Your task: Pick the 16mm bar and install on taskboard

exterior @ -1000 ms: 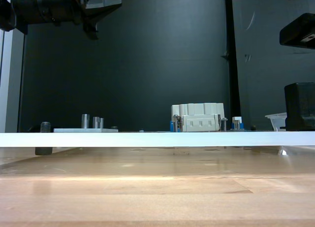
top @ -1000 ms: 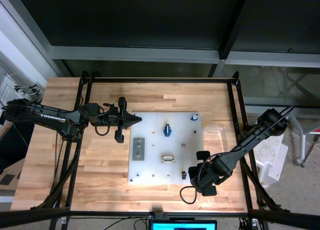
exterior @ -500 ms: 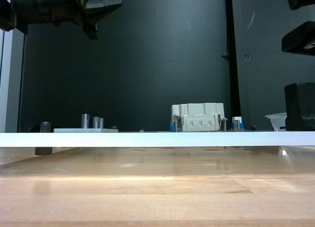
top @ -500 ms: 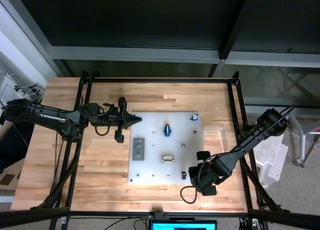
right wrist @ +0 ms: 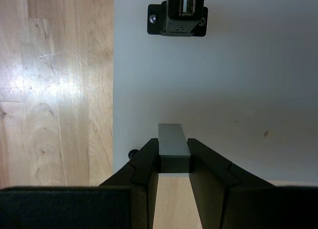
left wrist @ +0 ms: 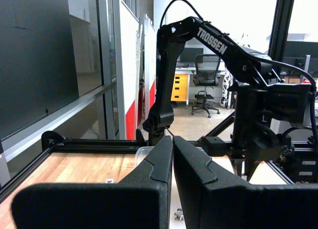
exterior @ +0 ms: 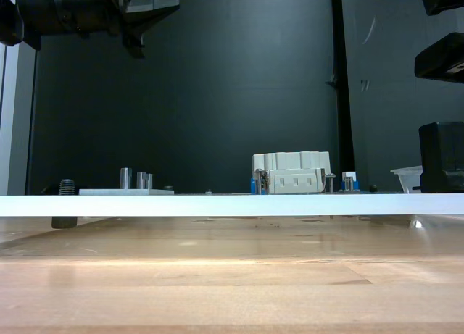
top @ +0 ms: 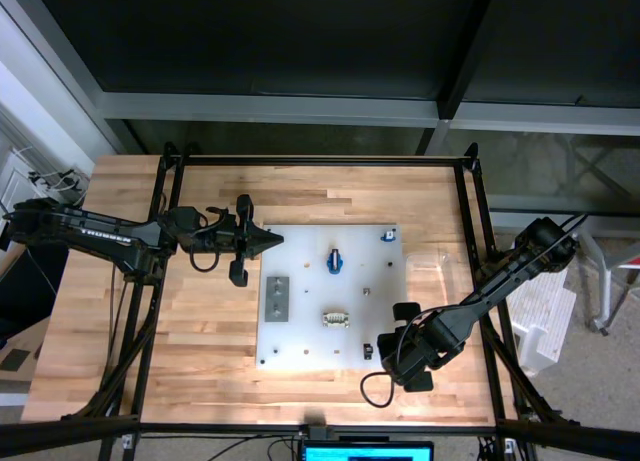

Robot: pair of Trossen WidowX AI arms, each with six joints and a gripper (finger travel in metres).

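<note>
In the right wrist view my right gripper (right wrist: 174,154) is shut on the 16mm bar (right wrist: 173,138), a short grey block held between its fingers (right wrist: 144,164). The bar hangs above the white taskboard (right wrist: 238,80), just inside its edge and clear of any seat. In the high view the right gripper (top: 392,353) is over the board's near right corner. My left gripper (top: 266,241) hovers at the board's far left edge, shut and holding nothing; its fingers (left wrist: 159,157) press together. In the low view it stays high up (exterior: 163,1).
A grey plate (top: 276,299) with short pegs (exterior: 138,180) sits on the board's left part. A beige connector (top: 336,321) stands mid-board, a blue part (top: 334,260) behind it, and a black socket (right wrist: 177,13) lies ahead of the bar. Bare wood (right wrist: 54,90) borders the board.
In the low view the right arm's dark parts sank slightly between one second and half a second ago. The bar stays in the right gripper. The left arm has not moved.
</note>
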